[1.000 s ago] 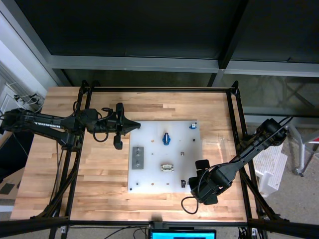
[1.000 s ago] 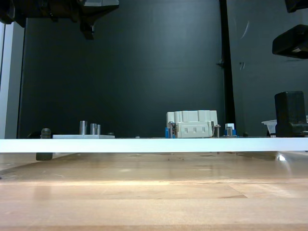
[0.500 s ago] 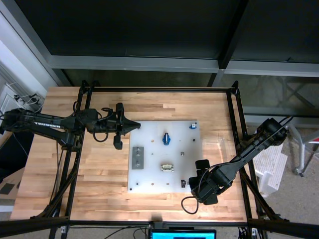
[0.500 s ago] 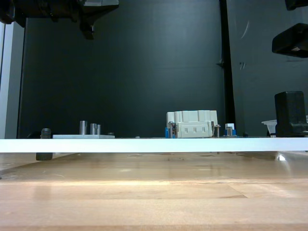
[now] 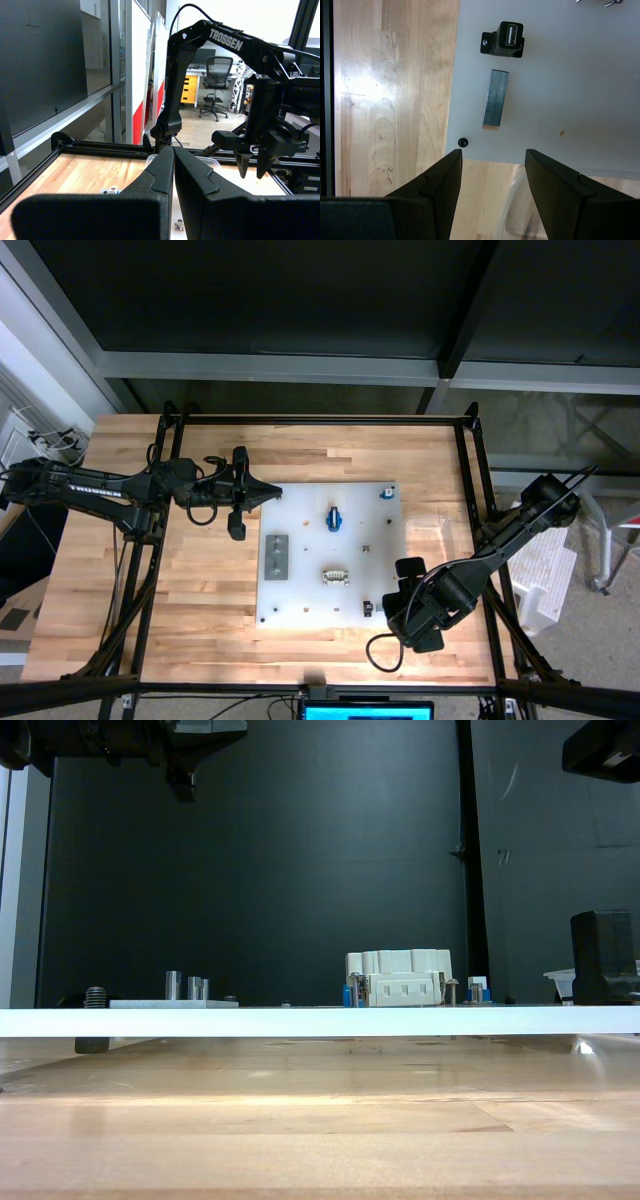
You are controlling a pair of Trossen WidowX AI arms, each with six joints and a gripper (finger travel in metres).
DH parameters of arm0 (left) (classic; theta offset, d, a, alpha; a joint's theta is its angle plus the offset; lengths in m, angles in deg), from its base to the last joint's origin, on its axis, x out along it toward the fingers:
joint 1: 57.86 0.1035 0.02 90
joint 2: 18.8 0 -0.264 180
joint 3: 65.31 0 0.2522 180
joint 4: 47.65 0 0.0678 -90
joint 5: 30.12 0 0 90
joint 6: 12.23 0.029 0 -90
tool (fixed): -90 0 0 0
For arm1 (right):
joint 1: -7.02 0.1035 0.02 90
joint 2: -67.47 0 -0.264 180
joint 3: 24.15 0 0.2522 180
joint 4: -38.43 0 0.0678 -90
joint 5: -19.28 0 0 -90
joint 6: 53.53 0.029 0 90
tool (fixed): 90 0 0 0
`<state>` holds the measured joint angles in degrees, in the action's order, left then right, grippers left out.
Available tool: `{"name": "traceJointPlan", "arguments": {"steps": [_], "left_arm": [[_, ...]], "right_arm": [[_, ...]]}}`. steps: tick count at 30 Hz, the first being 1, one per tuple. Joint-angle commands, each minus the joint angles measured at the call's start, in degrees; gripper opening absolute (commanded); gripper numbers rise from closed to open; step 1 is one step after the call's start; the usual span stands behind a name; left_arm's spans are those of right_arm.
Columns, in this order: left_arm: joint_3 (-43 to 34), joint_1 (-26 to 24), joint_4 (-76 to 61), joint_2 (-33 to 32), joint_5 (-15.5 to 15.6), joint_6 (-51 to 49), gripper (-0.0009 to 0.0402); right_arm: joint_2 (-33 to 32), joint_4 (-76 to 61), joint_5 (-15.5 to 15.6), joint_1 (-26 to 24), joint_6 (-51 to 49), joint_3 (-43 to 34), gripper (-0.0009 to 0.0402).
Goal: Pick the 16mm bar and install on taskboard
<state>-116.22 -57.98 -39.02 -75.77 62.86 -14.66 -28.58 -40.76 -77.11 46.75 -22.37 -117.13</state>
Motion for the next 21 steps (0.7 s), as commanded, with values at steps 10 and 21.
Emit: {"name": "traceJointPlan", "arguments": {"steps": [10,21], "left_arm": [[0.0,0.0,0.0,0.0,0.0,0.0,0.0000],[0.0,0.0,0.0,0.0,0.0,0.0,0.0000]], "right_arm": [[-0.1,0.2,-0.2,-0.1,3.4,0.1,0.0174],[-1.2,8.5,-3.1,-0.1,4.4,6.1,0.0174]]}}
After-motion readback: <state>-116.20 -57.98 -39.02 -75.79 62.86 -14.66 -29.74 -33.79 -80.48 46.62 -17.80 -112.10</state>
